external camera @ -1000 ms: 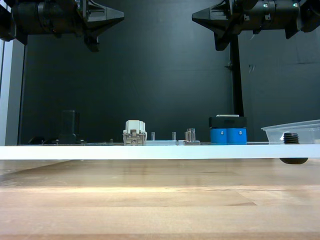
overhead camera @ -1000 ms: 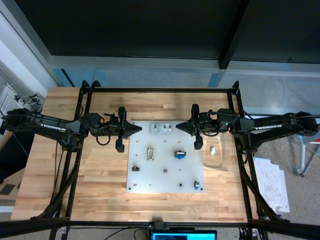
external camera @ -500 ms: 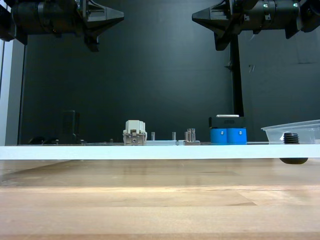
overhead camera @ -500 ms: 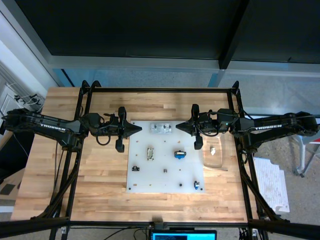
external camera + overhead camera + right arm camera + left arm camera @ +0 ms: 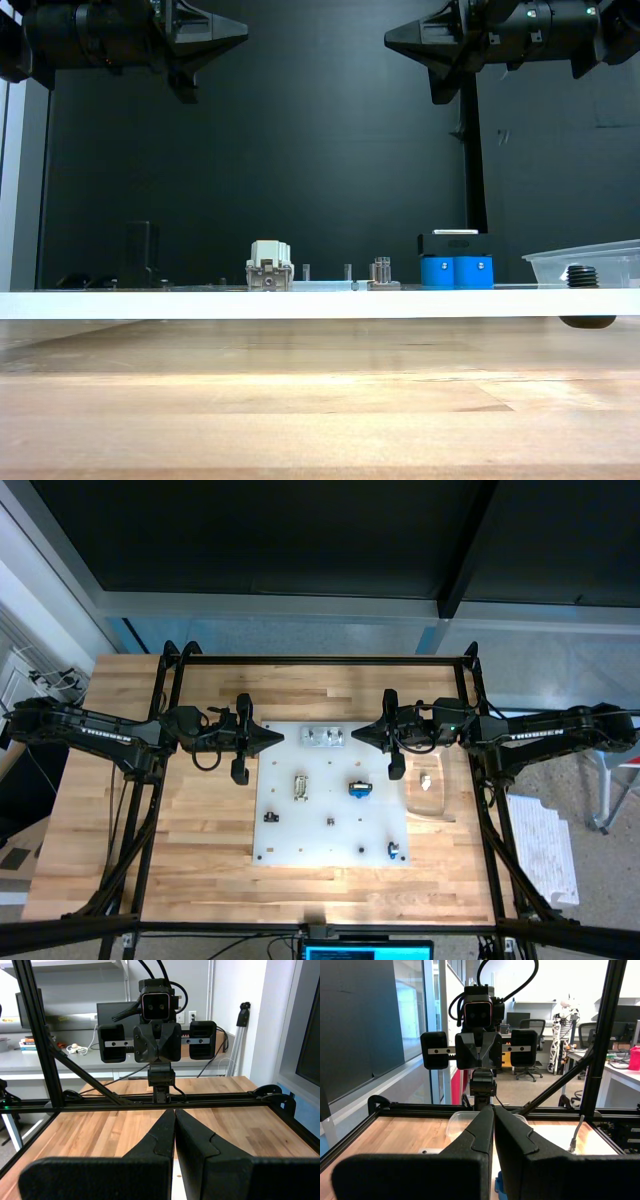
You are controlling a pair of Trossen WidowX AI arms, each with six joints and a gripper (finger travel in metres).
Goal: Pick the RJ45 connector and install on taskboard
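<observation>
The clear tray (image 5: pixel 428 792) right of the white board (image 5: pixel 300 835) holds a pale block (image 5: pixel 426 780), with nothing dark on it and no cable. The small blue jack (image 5: pixel 396 852) sits at the board's near right corner with a greyish piece on top. In the left wrist view a thin grey cable (image 5: pixel 576 1132) rises from the board, with a small clear plug at its foot; it looks like the connector seated there. My left gripper (image 5: pixel 281 740) (image 5: pixel 493 1110) hangs shut and empty above the board's far left. High over the far right, my right gripper (image 5: pixel 355 734) (image 5: pixel 175 1111) is also shut and empty.
On the board stand a pale grey socket (image 5: pixel 299 786), a blue block (image 5: pixel 358 789) and small metal fittings (image 5: pixel 322 737). A black frame (image 5: pixel 320 661) rings the wooden table (image 5: pixel 200 830). A screen (image 5: pixel 366 950) sits at the near edge.
</observation>
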